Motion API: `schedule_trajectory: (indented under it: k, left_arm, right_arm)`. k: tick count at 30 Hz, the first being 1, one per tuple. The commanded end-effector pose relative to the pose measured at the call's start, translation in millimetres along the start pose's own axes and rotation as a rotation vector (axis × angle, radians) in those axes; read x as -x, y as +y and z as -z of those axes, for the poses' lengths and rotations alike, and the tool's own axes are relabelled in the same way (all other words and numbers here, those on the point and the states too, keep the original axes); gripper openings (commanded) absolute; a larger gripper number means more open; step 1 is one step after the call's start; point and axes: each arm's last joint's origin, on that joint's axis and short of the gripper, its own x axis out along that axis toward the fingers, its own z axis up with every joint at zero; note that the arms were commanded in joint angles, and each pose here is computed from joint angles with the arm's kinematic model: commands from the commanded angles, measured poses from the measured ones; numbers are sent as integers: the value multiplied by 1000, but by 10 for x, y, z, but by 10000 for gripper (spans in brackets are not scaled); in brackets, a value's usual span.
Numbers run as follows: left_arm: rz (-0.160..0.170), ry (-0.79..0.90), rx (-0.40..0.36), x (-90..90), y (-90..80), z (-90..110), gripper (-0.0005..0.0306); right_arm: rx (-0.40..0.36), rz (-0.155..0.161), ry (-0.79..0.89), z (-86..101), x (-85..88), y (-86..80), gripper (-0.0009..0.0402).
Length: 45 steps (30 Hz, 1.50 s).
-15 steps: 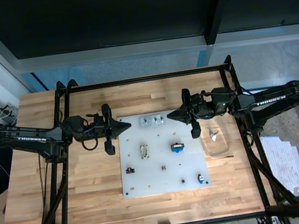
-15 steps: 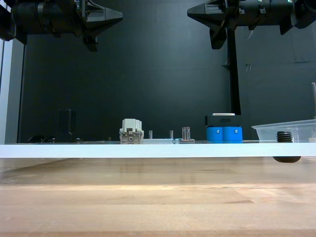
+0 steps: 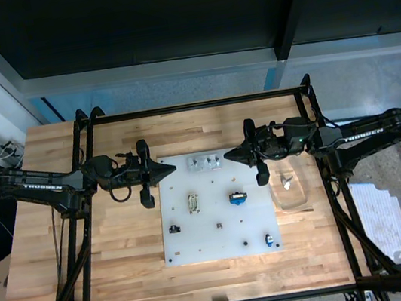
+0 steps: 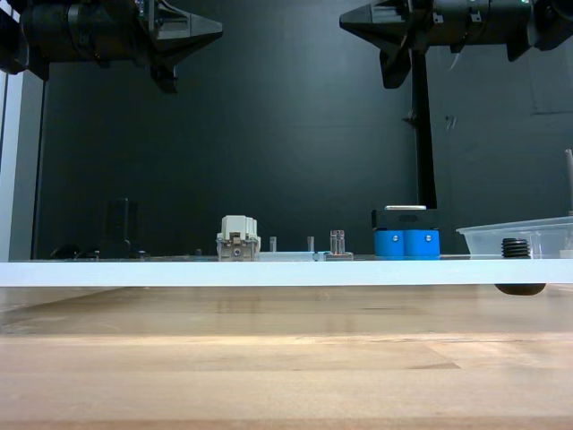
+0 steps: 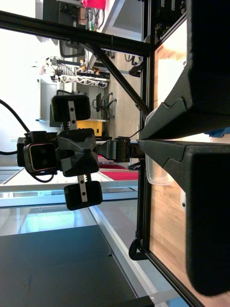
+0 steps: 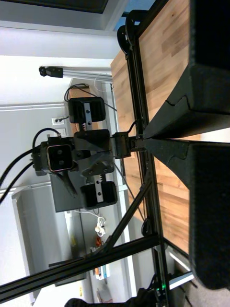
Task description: Pick the RJ45 connector and install on taskboard
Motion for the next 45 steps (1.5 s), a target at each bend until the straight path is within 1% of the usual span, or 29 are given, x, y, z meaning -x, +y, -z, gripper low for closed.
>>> schedule_trajectory:
  k: [1,6,10,19,24,32,39,42,45]
  left_arm:
    - [0,0,0,1,1,-1,0]
    - [0,0,0,1,1,-1,0]
    - [0,0,0,1,0,-1,0]
    - [0,0,0,1,1,-1,0]
    - [0,0,0,1,0,-1,0]
    - [0,0,0,1,0,-1,0]
    - [0,0,0,1,0,-1,0]
    - [0,0,0,1,0,-1,0]
    - [0,0,0,1,0,-1,0]
  right_arm:
    - [2,4,33,-63,36,15,0]
    - [12,24,173,-112,144,30,0]
    - [7,34,245,-125,258,38,0]
    - [-6,48,387,-112,597,56,0]
    - [-16,62,478,-109,765,64,0]
    - [-6,83,676,-301,984,110,0]
    - [-7,106,862,-469,1249,149,0]
    - [-10,116,941,-502,1355,159,0]
    - [-9,125,1023,-479,1430,159,0]
